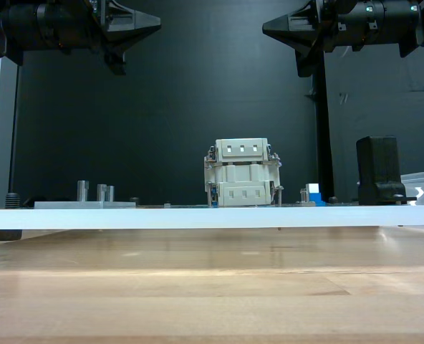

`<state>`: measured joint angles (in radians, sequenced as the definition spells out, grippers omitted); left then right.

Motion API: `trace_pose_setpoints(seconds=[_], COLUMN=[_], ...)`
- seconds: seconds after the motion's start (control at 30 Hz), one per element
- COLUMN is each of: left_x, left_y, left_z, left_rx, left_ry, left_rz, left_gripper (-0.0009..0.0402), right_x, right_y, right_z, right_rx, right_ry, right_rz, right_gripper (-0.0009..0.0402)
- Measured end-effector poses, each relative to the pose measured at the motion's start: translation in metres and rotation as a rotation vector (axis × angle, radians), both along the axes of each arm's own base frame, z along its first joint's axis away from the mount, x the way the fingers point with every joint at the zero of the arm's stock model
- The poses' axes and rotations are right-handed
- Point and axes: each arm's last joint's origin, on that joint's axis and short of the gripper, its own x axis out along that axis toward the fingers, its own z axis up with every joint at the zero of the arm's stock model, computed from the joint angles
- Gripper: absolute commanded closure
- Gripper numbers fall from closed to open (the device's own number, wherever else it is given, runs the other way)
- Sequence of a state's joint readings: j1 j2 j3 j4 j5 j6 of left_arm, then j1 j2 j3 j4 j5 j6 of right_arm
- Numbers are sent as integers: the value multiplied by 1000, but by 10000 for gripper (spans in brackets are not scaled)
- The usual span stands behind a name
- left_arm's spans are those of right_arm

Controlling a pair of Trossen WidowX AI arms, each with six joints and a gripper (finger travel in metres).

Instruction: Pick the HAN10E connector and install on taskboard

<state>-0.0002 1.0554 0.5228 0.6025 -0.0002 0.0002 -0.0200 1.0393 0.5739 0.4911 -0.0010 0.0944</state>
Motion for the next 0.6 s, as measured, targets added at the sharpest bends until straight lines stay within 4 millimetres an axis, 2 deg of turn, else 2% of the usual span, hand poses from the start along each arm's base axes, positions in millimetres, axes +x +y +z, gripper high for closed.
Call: trace_pose_setpoints(seconds=[0.6], left_x=[0], left_y=[0], left_z=[0], left_rx=[0], left_ry=[0], left_rz=[0], left_gripper=[392], right_x=[0], right_y=[0], right_z=[-1], right_rx=[1], right_ry=[15], right_rz=[0], right_gripper=[393])
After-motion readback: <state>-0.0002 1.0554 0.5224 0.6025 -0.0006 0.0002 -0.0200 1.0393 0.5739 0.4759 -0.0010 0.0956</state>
